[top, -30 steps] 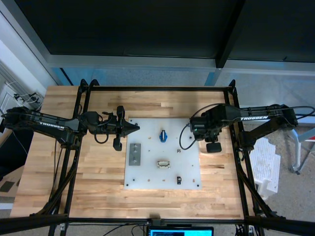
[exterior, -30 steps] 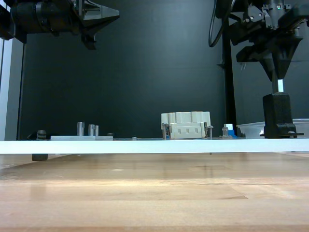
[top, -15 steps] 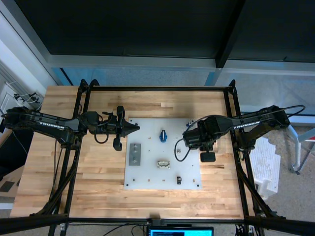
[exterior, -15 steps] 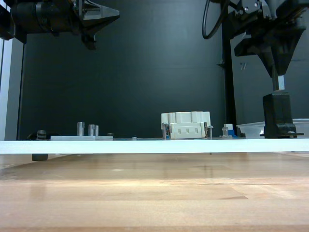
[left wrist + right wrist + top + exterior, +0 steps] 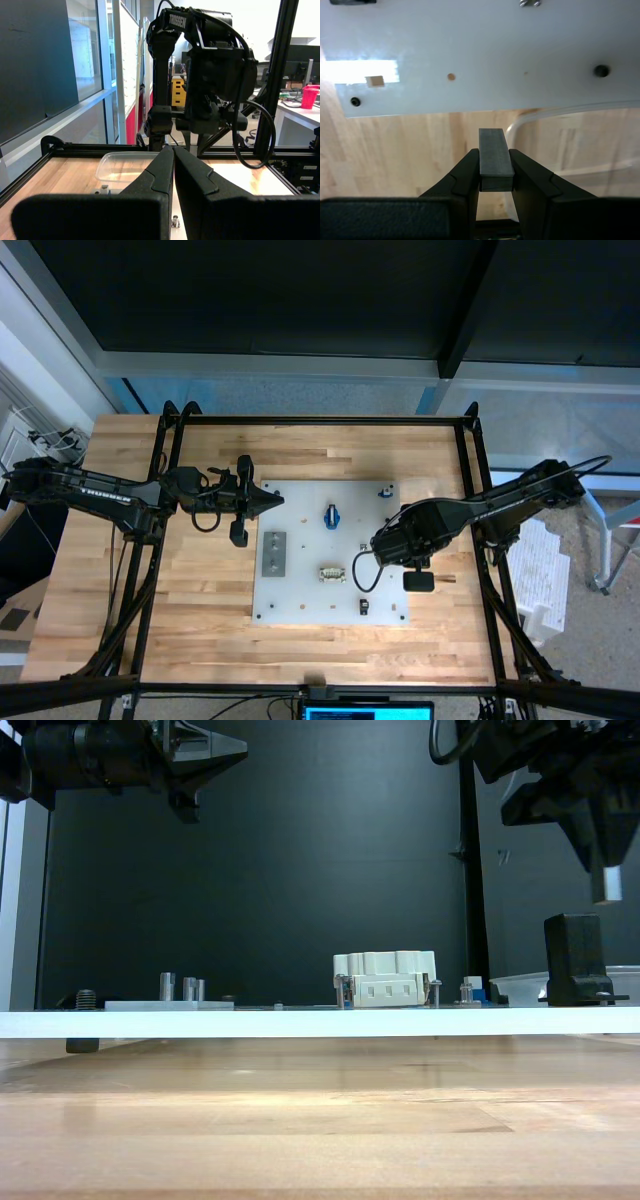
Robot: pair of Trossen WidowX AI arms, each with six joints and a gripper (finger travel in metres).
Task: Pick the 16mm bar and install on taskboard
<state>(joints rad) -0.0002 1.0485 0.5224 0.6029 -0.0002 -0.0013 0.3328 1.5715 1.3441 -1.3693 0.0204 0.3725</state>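
Right wrist view: the right gripper has its fingers clamped on the 16mm bar, a short grey piece gripped by its sides with its free end pointing away from the palm. The low view confirms this. The bar hangs upright from the right gripper, long axis vertical, lower end clear of everything. It sits above the top of the black component and a little to the right of it. Beyond the bar's end lies the edge of the taskboard, with the rim of a clear plastic tray just beside the bar on the wooden table. A square opening and a small round hole sit near that edge, both off to one side of the bar's line rather than ahead of it. Which one receives the bar cannot be told. In my judgement, the coming move needs a sideways shift across the board while the bar is kept vertical, then a straight descent. From above, the right gripper works near the board's right edge. The left gripper is parked high off the board's far left corner, jaws pressed together and empty. The right arm is the nearer one and carries the part.
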